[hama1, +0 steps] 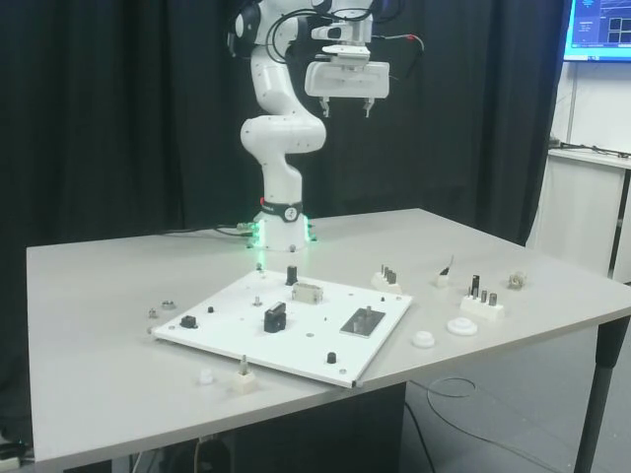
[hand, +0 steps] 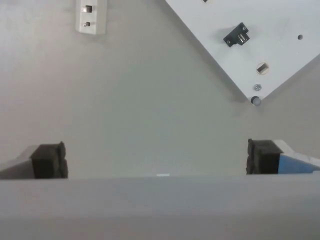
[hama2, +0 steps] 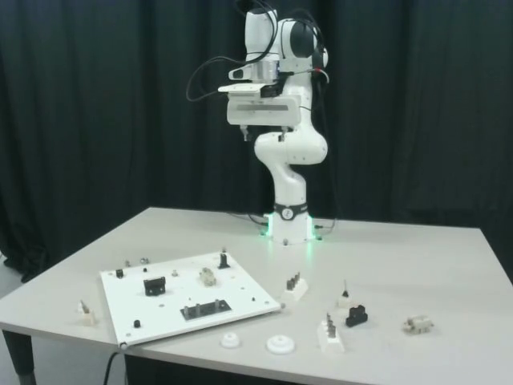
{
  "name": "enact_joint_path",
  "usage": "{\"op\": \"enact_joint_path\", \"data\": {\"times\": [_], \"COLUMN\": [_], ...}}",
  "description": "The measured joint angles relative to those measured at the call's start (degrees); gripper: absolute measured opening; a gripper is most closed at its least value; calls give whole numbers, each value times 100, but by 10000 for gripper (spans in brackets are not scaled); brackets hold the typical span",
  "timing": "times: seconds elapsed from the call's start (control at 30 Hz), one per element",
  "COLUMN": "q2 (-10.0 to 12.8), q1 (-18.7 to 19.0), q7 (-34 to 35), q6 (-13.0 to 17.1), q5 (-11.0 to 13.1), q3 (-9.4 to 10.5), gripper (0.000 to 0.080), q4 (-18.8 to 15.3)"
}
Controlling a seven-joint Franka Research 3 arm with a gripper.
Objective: Pick square peg 4.
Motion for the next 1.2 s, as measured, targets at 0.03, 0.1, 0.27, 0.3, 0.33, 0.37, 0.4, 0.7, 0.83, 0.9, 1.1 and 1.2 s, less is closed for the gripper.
{"op": "enact_joint_path", "data": {"times": [0.03,0.1,0.27,0.3,0.33,0.37,0.4,0.7,0.83,0.9,1.1,1.2], "q2": [3,9,23,26,30,33,37,108,158,185,265,306], "q1": [-1,-3,-7,-9,-10,-12,-13,-16,-17,-17,-17,-17], "q7": [0,0,0,0,0,0,0,0,0,0,10,28], "q6": [0,0,0,0,0,0,0,4,13,23,70,88], "q5": [0,-1,-2,-2,-2,-2,-2,-2,-1,-1,4,9], "q3": [0,0,0,0,0,0,0,-2,-2,-2,-3,-6], "gripper": [800,800,800,800,800,800,800,800,800,800,800,800], "q4": [2,6,16,18,20,21,23,69,96,106,127,137]}}
